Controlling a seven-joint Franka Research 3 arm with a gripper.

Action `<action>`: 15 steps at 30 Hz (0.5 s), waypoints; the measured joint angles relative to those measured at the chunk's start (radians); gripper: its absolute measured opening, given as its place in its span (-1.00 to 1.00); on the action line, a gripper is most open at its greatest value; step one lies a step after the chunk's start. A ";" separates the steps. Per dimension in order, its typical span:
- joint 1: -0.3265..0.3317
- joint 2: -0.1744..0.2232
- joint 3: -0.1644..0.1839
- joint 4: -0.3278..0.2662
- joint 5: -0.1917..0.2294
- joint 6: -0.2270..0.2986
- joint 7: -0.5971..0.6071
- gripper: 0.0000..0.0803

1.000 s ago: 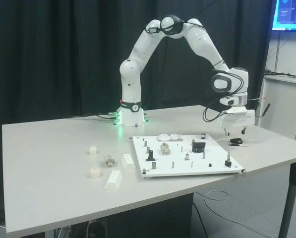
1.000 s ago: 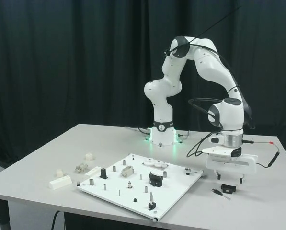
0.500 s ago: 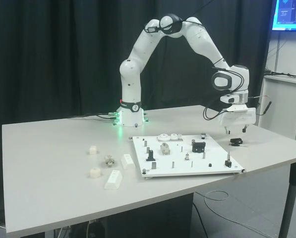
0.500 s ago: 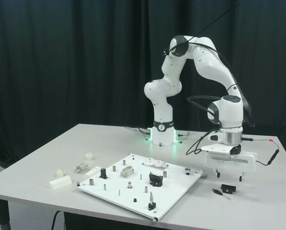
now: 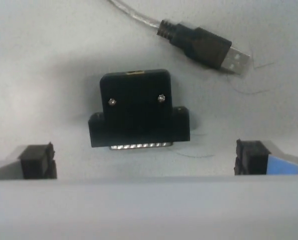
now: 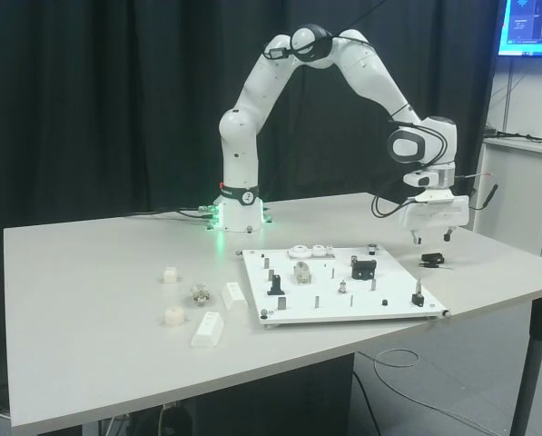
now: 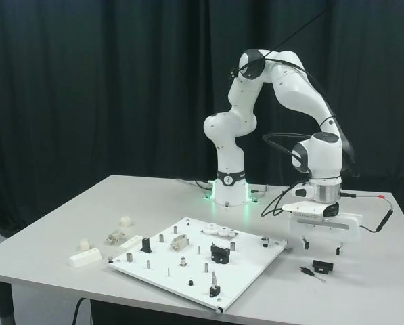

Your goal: Remove Ethernet.

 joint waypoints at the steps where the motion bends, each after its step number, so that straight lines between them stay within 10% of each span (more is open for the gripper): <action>1: 0.000 -0.001 -0.001 0.000 -0.001 -0.002 -0.001 0.99; 15: 0.000 -0.008 -0.030 0.008 -0.037 -0.021 -0.003 0.99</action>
